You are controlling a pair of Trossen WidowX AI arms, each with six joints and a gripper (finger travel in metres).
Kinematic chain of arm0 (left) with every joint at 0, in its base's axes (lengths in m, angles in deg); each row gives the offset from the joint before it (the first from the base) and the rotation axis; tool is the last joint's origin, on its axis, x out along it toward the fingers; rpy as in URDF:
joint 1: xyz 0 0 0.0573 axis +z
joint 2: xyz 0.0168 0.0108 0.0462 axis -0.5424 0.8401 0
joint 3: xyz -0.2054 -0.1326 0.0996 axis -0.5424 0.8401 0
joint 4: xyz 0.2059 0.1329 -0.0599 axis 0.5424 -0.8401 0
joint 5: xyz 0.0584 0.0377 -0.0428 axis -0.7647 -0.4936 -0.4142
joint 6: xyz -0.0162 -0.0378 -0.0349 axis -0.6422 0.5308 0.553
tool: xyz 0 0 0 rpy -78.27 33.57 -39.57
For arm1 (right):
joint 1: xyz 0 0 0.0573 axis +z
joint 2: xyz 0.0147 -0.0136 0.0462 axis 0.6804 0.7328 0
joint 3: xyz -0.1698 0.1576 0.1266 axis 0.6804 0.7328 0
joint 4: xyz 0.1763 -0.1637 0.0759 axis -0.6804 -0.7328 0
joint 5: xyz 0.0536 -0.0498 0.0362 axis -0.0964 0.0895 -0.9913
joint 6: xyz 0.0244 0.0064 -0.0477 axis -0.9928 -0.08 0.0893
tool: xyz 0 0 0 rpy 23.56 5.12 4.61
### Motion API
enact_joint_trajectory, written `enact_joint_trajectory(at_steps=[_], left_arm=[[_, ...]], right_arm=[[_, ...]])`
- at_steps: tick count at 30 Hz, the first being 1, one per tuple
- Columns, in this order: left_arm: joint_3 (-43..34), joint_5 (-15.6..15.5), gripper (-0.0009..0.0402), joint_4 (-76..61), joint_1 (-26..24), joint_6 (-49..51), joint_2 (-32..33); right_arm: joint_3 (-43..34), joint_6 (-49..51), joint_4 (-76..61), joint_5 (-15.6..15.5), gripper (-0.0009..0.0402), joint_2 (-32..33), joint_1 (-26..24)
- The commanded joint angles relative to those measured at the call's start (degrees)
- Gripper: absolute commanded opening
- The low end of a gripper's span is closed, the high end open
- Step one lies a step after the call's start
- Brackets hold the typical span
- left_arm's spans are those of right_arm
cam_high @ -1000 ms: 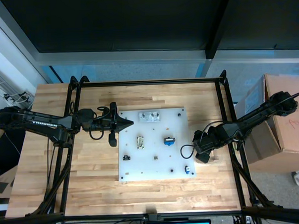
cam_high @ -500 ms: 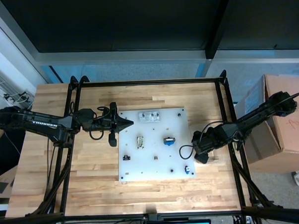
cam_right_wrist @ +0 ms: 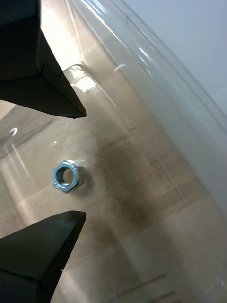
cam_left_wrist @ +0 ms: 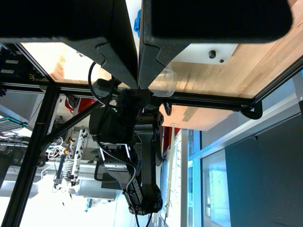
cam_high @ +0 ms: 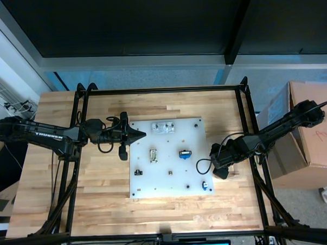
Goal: Unfasten the M12 nut and place it in the container
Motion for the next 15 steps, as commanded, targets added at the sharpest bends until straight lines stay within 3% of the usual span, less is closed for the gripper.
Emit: enact_joint_trajectory(at_steps=[1, 8, 15], left_arm=[[0.0, 0.0, 0.0000, 0.0, 0.0, 0.0, 0.0], [0.0, 0.0, 0.0000, 0.0, 0.0, 0.0, 0.0], [0.0, 0.0, 0.0000, 0.0, 0.0, 0.0, 0.0]], right_arm=[[-2.8, 0.9, -4.2, 0.1, 0.0255, -0.5, 0.0], [-11.5, 7.4, -11.9, 0.4, 0.0186, -1.9, 0.0], [-21.8, 18.8, -14.4, 1.9, 0.0045, -1.7, -1.1]])
